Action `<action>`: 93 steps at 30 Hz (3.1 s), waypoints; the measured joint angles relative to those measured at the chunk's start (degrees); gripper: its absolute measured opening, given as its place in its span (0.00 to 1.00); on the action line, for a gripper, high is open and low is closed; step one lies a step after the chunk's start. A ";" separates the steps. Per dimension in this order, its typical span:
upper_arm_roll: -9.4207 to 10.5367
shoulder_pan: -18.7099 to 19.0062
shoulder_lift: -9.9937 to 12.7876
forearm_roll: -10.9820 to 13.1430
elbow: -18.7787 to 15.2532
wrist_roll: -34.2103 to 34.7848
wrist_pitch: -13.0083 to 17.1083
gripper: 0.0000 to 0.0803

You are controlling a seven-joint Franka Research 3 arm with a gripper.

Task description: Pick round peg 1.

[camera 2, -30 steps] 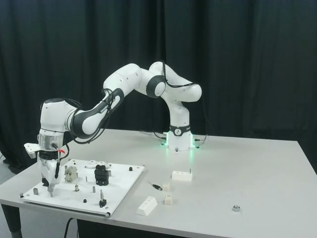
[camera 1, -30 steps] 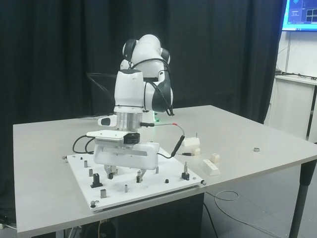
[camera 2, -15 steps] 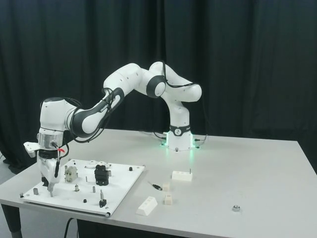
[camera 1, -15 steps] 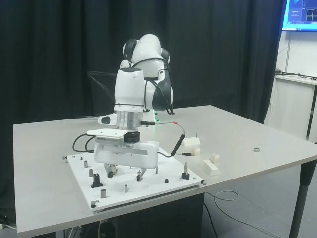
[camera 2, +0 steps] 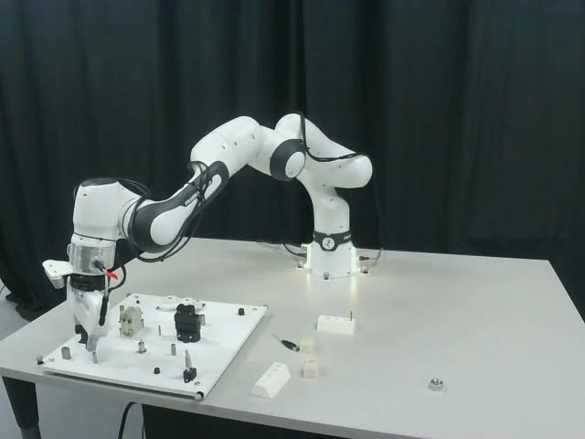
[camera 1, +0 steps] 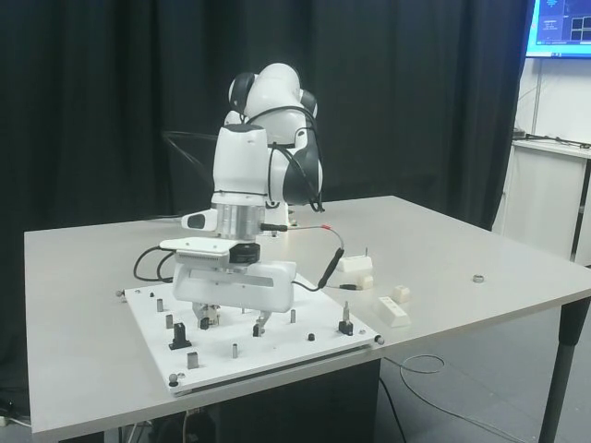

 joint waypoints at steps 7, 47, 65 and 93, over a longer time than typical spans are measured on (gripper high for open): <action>-0.17 0.00 0.00 0.00 0.15 0.00 0.00 1.00; -0.68 0.00 0.00 0.00 0.92 0.00 -0.16 1.00; -0.69 1.38 -1.33 0.00 2.12 1.11 -7.08 1.00; -5.87 10.06 -5.66 0.00 2.11 8.99 -25.50 1.00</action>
